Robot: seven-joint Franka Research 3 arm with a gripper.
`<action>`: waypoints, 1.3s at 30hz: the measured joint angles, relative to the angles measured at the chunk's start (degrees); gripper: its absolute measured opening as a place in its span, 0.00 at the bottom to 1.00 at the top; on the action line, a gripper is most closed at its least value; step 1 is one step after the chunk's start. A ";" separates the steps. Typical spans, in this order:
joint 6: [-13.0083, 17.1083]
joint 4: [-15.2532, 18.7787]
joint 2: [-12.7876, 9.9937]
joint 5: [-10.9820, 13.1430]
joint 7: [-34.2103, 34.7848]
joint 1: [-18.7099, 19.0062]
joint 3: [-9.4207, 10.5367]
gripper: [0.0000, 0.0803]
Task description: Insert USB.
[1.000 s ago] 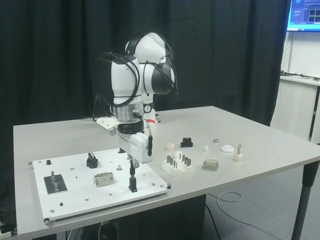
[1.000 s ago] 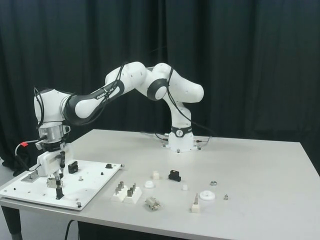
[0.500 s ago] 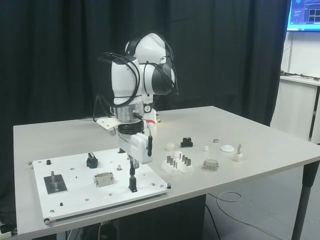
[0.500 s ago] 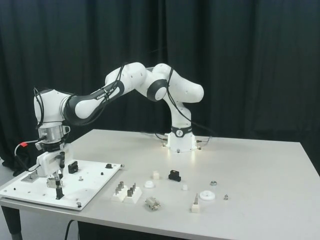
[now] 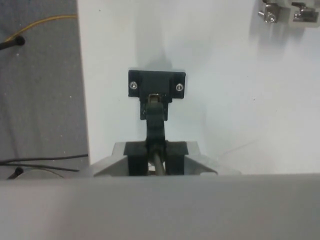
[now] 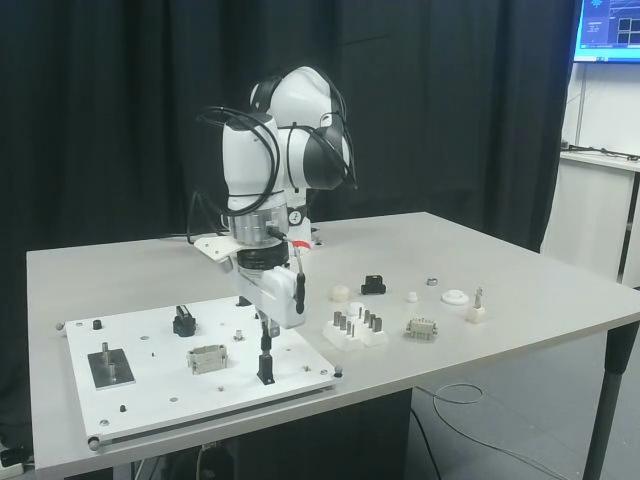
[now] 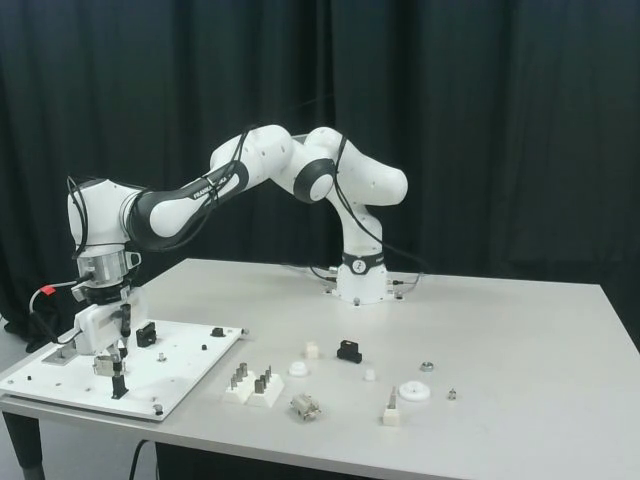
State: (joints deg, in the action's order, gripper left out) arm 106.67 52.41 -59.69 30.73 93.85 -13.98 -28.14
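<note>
In the wrist view a black USB plug (image 5: 154, 117) stands upright in my gripper (image 5: 155, 159), which is shut on it. Its tip meets the opening of the black socket block (image 5: 156, 86), which is screwed to the white board (image 5: 240, 100). How deep the tip sits cannot be told. In the first room view the gripper (image 6: 265, 335) hangs straight above the socket (image 6: 266, 376) near the board's (image 6: 150, 395) front edge. The second room view shows the gripper (image 7: 118, 352) over the socket (image 7: 119, 388) at the table's left end.
The board also carries a small black connector (image 6: 183, 322), a grey block with a peg (image 6: 108, 368) and a grey connector housing (image 6: 205, 358). To the right of the board lie a white pin holder (image 6: 355, 327), a black clip (image 6: 373, 285) and several small loose parts.
The hand has risen very slightly; the plug stays in line over the socket. Nothing else on the table has moved.
</note>
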 joint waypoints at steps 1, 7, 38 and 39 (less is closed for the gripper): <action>-0.01 0.00 -0.01 0.01 0.00 0.00 -0.01 0.08; -0.04 -0.01 -0.03 0.03 0.02 0.00 -0.09 0.08; 0.82 -1.00 -1.30 0.56 0.87 -0.22 -0.18 0.08; 0.82 -1.01 -1.30 0.56 0.87 -0.23 -0.18 0.08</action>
State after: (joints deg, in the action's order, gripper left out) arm 107.50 51.41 -60.99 31.30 94.72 -14.20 -28.32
